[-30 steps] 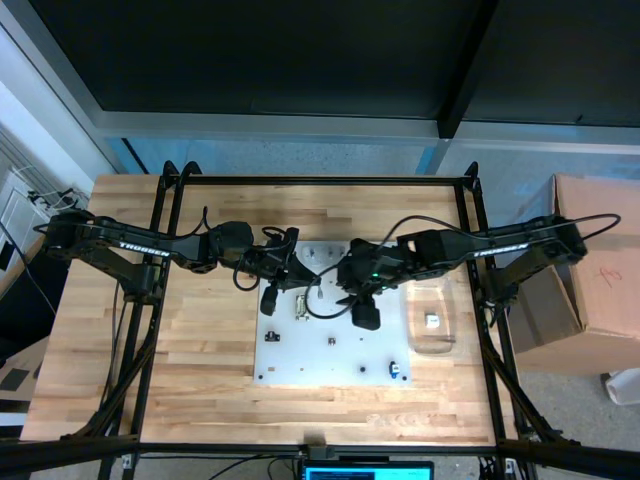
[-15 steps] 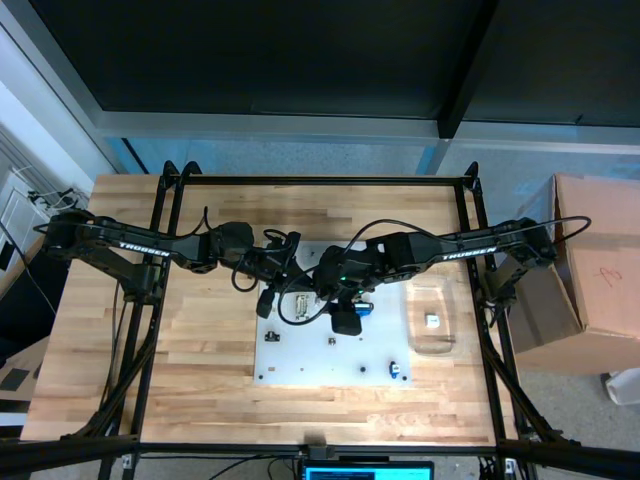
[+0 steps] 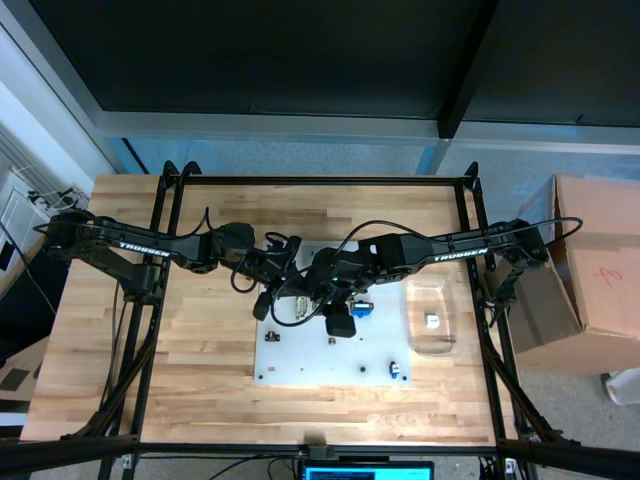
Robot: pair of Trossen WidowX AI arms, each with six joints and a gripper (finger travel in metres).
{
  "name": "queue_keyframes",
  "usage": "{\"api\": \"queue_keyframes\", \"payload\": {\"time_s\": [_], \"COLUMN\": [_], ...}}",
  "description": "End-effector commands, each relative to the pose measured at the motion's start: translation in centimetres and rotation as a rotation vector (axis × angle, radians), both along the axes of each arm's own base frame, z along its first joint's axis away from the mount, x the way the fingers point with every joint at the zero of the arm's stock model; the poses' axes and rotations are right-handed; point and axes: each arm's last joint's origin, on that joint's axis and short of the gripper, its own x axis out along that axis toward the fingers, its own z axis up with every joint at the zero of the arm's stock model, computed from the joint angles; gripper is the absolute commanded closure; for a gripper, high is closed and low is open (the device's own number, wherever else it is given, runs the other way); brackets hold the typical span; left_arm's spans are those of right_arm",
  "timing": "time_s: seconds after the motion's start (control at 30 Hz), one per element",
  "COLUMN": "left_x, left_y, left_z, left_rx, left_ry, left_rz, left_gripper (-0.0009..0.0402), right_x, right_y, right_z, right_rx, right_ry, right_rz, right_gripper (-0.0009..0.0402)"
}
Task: Pick the RJ45 connector and install on the taskboard
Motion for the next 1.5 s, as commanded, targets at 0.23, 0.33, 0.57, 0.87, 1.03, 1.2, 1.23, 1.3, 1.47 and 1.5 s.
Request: {"api": "queue_keyframes", "payload": {"time_s": [0.23,0.33,0.57,0.87,1.03,1.2,1.23,1.3,1.47,1.5], "left_x": [0.0,0.0,0.0,0.1,0.0,0.0,0.0,0.0,0.0,0.0], "left_y": [0.0,0.0,0.0,0.2,0.2,0.2,0.2,0.2,0.2,0.2], "left_z": [0.1,0.1,0.1,0.1,0.2,0.2,0.2,0.2,0.2,0.2], "left_rx": [0.001,0.001,0.001,-0.001,-0.008,-0.008,-0.008,-0.007,-0.007,-0.007], "left_ry": [-0.009,-0.01,-0.01,-0.01,-0.01,-0.008,-0.008,-0.008,-0.009,-0.008], "left_rz": [0.006,0.006,0.006,0.092,0.092,0.093,0.093,0.093,0.098,0.101], "left_gripper": [0.0393,0.0393,0.038,0.0303,0.0256,0.0234,0.0232,0.0229,0.0232,0.0233], "right_x": [0.0,0.0,0.0,-0.2,-1.0,-3.0,-3.5,-4.5,-7.4,-7.8], "right_y": [-0.1,-0.2,-0.2,-0.3,-0.3,-0.1,-0.1,0.1,1.3,1.6], "right_z": [0.0,0.0,-0.1,-0.7,-1.2,-1.3,-1.4,-1.6,-2.4,-2.6], "right_rx": [-0.017,-0.022,-0.031,-0.065,-0.063,-0.079,-0.074,-0.074,-0.081,-0.083], "right_ry": [-0.002,-0.003,-0.004,0.009,0.015,0.005,-0.001,-0.016,-0.043,-0.047], "right_rz": [0.018,0.023,0.032,0.032,0.023,-0.02,-0.026,-0.048,-0.097,-0.098], "right_gripper": [0.0327,0.0361,0.0389,0.0393,0.0393,0.0393,0.0393,0.0393,0.0393,0.0393]}}
